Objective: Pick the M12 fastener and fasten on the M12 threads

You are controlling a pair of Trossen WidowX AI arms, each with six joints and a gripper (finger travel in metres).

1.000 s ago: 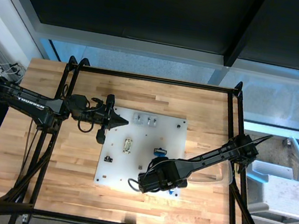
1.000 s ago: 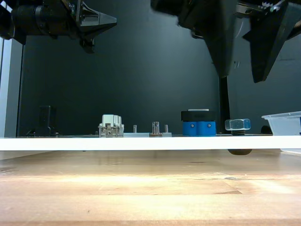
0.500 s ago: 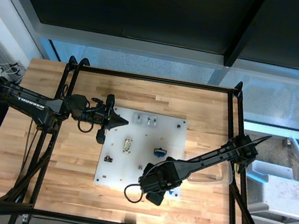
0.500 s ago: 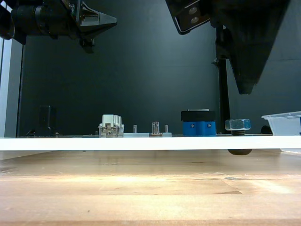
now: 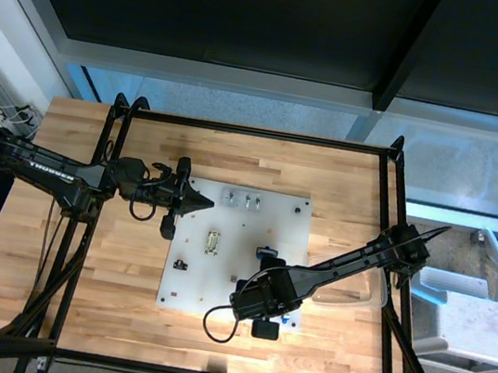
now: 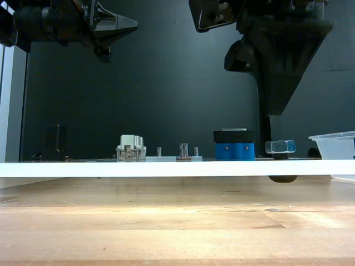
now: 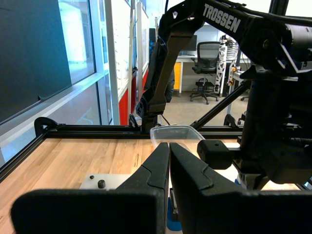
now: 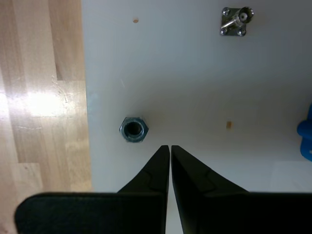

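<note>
The left gripper (image 5: 209, 203), fingers together on nothing, hung over the far left edge of the flat white task board (image 5: 183, 280). The right gripper (image 8: 169, 147), fingers likewise together and empty, hovered above the board's near right edge. Below it the small silver hexagonal nut (image 8: 133, 129) sat on its short black stud (image 6: 280, 156), so placing looked done; how far it was threaded down could not be told.
</note>
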